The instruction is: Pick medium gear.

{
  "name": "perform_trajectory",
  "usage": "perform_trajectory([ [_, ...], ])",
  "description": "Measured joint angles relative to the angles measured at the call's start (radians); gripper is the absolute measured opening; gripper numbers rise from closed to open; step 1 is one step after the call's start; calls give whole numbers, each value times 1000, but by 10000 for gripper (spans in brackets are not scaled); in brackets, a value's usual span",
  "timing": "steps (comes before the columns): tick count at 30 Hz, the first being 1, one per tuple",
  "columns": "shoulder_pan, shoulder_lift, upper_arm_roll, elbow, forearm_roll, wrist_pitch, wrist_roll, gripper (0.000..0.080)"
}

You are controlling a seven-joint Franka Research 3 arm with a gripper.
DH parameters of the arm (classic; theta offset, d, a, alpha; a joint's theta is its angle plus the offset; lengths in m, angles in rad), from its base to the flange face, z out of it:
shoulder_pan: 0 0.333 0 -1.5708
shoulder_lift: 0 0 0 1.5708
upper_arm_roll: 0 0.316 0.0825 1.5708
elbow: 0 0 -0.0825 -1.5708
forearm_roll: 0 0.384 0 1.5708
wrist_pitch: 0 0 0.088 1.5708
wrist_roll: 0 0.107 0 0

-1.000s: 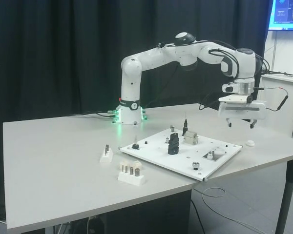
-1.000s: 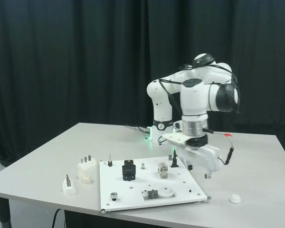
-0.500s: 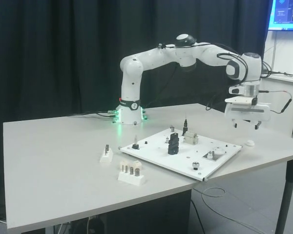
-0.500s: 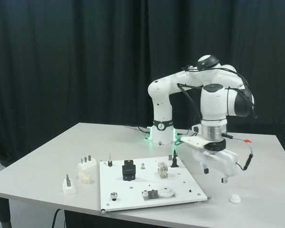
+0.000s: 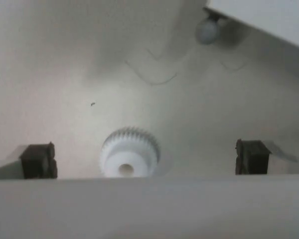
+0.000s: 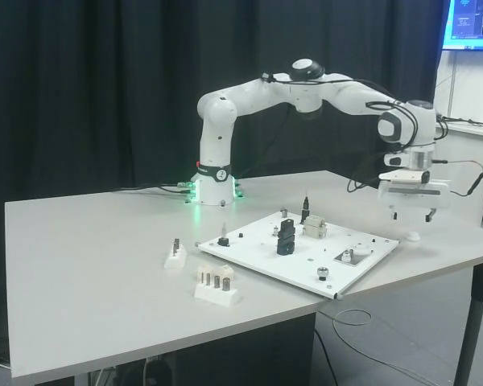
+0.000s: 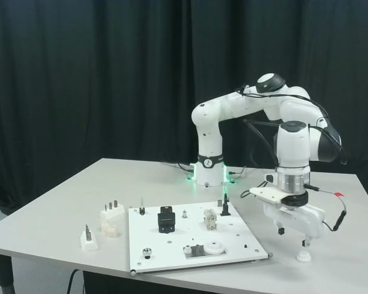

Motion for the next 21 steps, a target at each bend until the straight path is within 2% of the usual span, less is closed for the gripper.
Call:
perform_trajectory([
  [10,2,2,61,18,-33,77,38,800],
  [21,2,5,103,30,-75,131,52,800],
])
